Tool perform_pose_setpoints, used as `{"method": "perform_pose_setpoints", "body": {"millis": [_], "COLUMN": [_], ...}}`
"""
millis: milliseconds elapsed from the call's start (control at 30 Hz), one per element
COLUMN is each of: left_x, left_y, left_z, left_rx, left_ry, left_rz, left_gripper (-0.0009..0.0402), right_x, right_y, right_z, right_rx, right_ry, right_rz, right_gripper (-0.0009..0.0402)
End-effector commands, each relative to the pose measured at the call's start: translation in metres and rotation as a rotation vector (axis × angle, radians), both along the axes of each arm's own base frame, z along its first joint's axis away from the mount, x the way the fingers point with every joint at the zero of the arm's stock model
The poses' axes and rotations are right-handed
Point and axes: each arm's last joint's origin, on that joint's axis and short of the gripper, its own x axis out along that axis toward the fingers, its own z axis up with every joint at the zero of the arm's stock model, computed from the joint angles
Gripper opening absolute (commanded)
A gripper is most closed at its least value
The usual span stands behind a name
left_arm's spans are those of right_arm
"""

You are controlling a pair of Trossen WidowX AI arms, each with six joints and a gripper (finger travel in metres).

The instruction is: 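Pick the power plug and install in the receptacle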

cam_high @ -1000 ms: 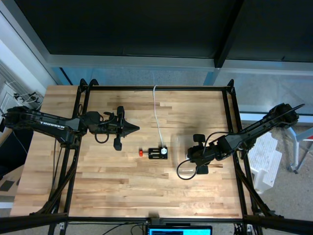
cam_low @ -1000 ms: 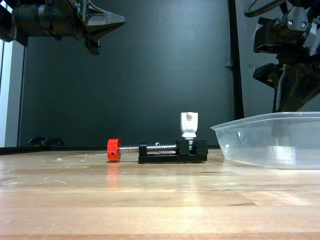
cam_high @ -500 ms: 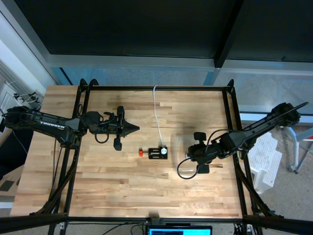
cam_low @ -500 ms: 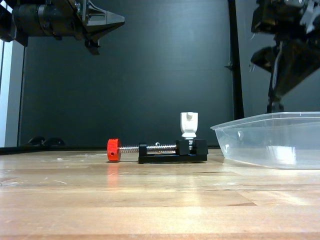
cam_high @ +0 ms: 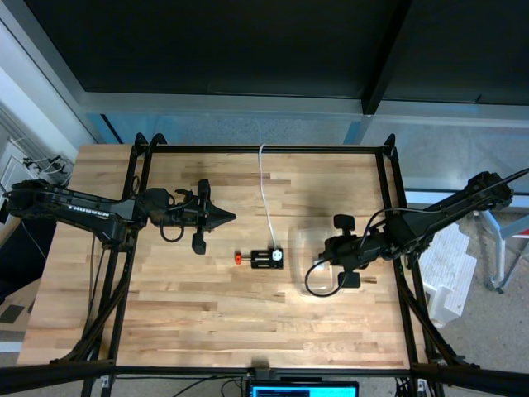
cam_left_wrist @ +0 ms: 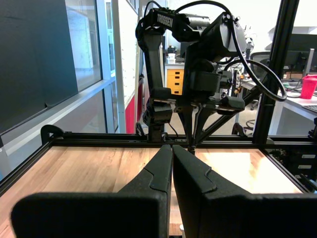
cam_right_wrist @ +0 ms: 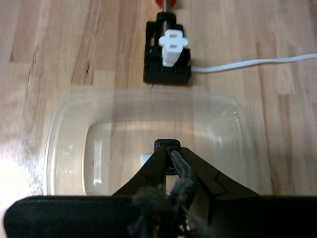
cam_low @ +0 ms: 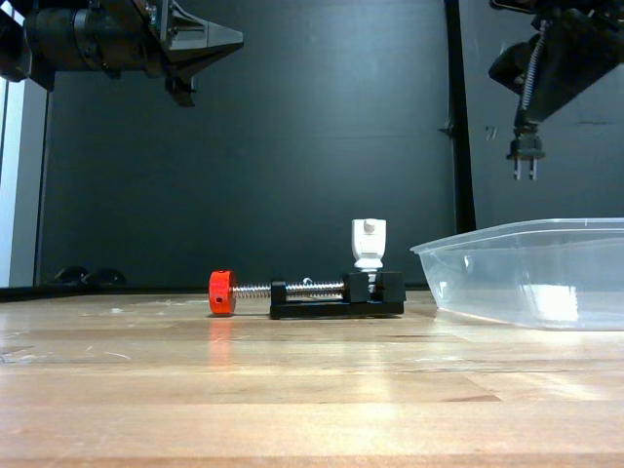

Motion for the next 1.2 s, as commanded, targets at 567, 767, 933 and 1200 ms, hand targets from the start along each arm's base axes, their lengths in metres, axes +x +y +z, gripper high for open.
{"method": "perform_pose_setpoints", "body": {"millis": [567, 767, 933, 1200], "left_x": [0.0, 0.0, 0.0, 0.0], "left_y": [0.0, 0.0, 0.0, 0.0], "left_z": [0.0, 0.0, 0.0, 0.0], "left_rx": [0.0, 0.0, 0.0, 0.0], "left_ry": [0.0, 0.0, 0.0, 0.0], "left_rz": [0.0, 0.0, 0.0, 0.0], "left_gripper": [0.0, 0.0, 0.0, 0.0], "right_x": [0.091, 0.106, 0.115, 0.121], "right_y": [-0.002, -0.002, -0.004, -0.005], "right_z": [-0.005, -0.013, -0.019, -0.027], "right_rx": [-0.075, -0.061, -0.053, -0.064], "right_ry": [-0.024, -0.04, -0.035, -0.023], "right_rz": [-0.006, -0.008, -0.008, 0.0], "right_gripper": [0.0, 0.0, 0.0, 0.0]}}
